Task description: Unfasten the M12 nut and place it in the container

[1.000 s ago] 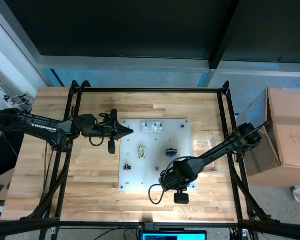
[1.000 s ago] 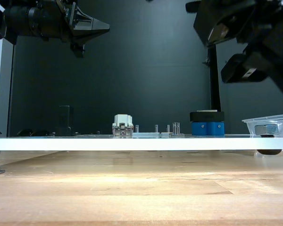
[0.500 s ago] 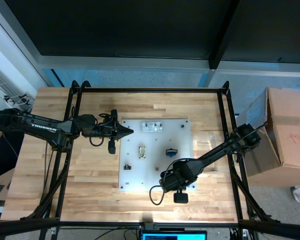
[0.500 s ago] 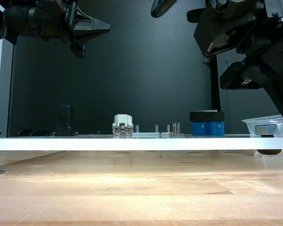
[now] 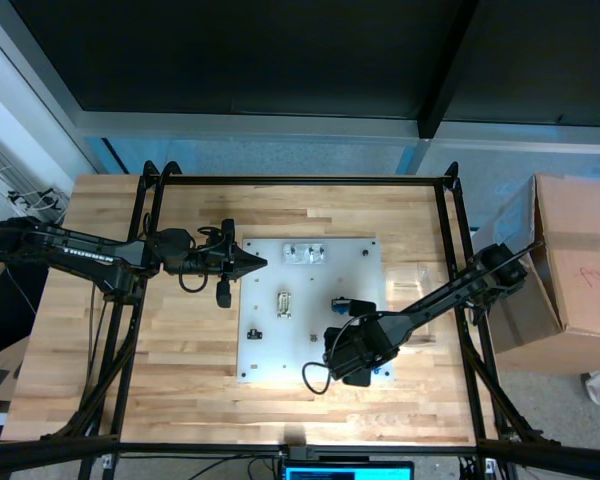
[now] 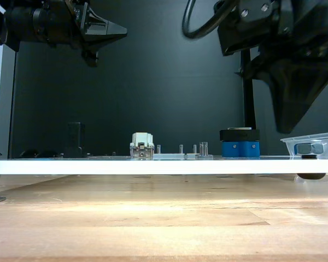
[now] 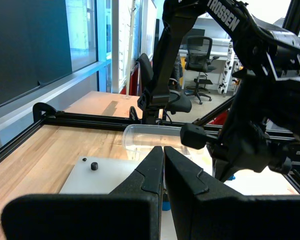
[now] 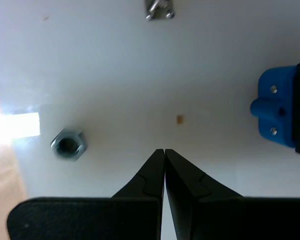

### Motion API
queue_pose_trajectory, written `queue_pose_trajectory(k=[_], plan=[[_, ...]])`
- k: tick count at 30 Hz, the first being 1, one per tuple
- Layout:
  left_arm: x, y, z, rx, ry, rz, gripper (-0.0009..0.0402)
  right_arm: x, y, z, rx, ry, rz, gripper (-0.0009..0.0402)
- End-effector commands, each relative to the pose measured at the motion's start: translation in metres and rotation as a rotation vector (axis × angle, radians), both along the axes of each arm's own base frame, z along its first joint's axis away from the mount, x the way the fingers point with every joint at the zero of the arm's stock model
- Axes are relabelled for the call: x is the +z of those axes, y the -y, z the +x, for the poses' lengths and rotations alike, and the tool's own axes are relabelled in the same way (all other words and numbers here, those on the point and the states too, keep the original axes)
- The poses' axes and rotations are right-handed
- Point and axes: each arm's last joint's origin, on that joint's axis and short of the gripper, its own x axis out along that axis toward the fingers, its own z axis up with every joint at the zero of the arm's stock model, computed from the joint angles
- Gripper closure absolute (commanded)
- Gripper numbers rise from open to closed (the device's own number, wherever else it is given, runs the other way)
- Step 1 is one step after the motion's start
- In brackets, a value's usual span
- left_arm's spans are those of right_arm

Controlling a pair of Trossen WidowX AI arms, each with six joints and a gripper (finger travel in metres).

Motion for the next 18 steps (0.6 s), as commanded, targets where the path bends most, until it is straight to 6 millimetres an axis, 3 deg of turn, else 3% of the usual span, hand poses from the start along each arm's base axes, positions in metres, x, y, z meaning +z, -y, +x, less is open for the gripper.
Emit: queue_pose_trajectory(k=[1, 8, 18], plan=[[0.0, 0.0, 0.0, 0.0, 0.0, 0.0, 0.0393, 0.003, -0.002, -0.001, 0.005, -0.026, 0.081, 0.0393], [0.0, 0.0, 0.0, 0.0, 0.0, 0.0, 0.0393, 0.004, -0.013, 0.001, 0.062, -0.091, 0.372, 0.0393], [0.0, 0.0, 0.0, 0.0, 0.0, 0.0, 0.0393, -0.015, -0.018, 0.01, 0.067, -0.077, 0.366, 0.0393]])
